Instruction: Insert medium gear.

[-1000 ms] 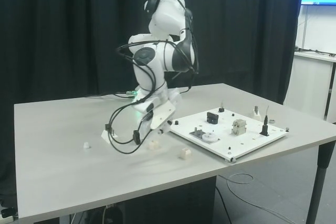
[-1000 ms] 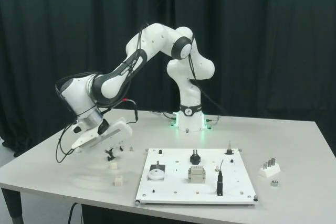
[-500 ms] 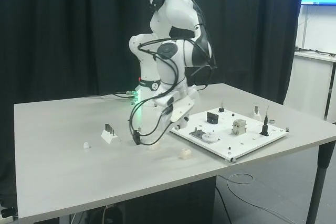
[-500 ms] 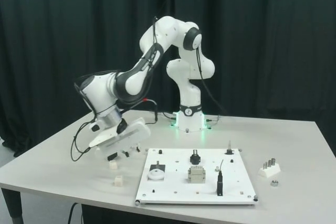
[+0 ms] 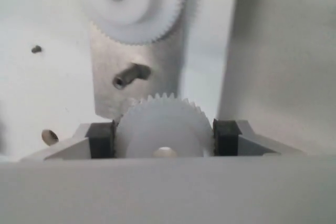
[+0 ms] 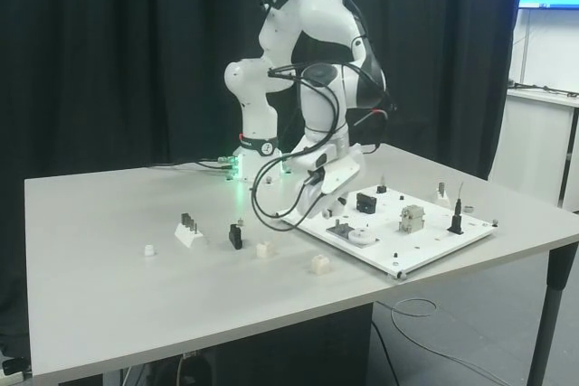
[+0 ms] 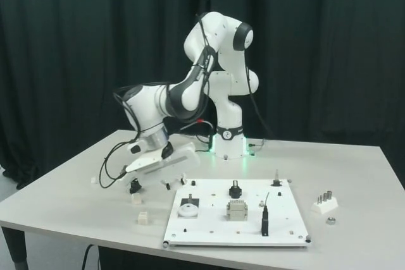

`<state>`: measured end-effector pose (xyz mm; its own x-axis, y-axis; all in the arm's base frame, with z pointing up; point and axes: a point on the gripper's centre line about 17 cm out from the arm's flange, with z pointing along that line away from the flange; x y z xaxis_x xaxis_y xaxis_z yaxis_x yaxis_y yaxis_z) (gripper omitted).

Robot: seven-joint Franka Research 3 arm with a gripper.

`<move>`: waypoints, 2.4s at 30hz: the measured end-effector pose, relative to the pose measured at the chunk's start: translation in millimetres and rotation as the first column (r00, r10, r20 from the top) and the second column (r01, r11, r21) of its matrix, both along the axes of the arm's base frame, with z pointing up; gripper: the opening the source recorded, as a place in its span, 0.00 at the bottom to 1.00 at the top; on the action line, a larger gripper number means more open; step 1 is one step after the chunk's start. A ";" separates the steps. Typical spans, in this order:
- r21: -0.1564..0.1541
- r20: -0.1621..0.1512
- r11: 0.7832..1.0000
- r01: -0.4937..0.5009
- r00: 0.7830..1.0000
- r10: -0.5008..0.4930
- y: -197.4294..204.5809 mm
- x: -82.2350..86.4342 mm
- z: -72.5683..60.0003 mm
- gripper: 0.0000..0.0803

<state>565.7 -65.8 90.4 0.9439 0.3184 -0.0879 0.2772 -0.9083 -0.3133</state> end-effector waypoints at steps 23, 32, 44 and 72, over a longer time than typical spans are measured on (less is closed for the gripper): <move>-0.139 0.124 0.990 -0.013 0.992 0.030 27.5 6.2 -11.5 0.49; -0.175 0.170 0.984 -0.017 0.984 0.047 31.7 8.9 -20.5 0.49; -0.203 0.217 0.979 -0.019 0.974 0.063 38.4 3.9 -27.0 0.49; -0.249 0.261 0.967 -0.052 0.958 0.119 40.4 -6.2 -32.6 0.49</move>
<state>559.4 -25.4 57.8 0.9125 0.4000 0.0853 0.4010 -0.9161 0.0068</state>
